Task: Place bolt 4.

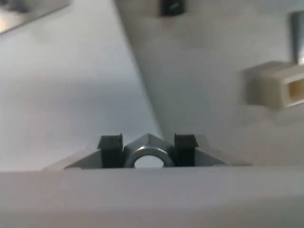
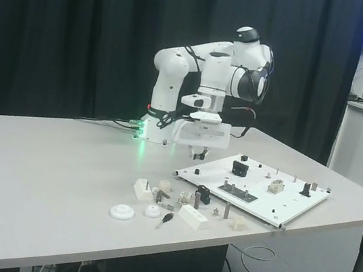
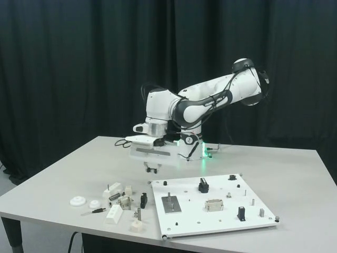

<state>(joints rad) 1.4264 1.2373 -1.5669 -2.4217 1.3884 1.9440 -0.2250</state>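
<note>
The black two-fingered claw (image 1: 147,151) gripped a small grey steel hex-headed bolt (image 1: 147,156) by its flats; rigid, light, slippery.

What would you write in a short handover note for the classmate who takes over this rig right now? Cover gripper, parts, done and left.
Gripper: shut on the bolt, hex head seen between the fingertips in the wrist view.
Position: gripper hangs above the table, near the corner of the white board, not touching it.
Loose parts lie on the grey table beside the board.
Done: bolt picked up.
Left: carry it over the board, seat it, release.
</note>
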